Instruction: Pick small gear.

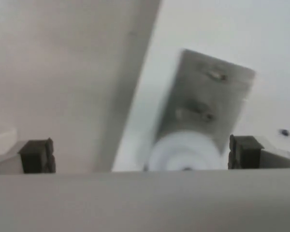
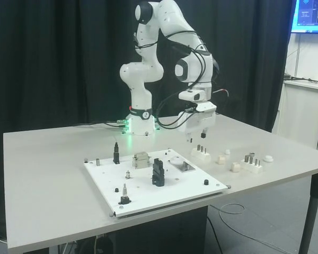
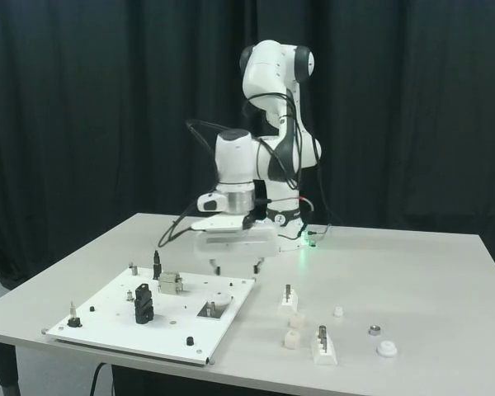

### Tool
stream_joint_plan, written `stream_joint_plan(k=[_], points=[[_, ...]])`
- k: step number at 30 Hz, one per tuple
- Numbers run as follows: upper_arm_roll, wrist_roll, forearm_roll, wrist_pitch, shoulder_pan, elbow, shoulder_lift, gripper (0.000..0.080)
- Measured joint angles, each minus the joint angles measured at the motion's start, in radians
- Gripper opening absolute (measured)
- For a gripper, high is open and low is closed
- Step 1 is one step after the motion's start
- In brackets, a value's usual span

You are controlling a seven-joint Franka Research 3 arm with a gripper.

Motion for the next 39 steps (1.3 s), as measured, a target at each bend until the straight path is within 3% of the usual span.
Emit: stream_joint_plan(k=[7, 19, 28, 39], points=[[0.027, 0.042, 0.02, -0.03, 0.044, -0.023, -0.014, 0.08], [0.058, 0.182, 0.031, -0.029, 0.151, -0.112, -0.067, 0.08], [0.062, 0.289, 0.029, -0.03, 0.237, -0.165, -0.104, 0.08], [0.064, 0.382, 0.029, -0.018, 0.319, -0.176, -0.107, 0.08]])
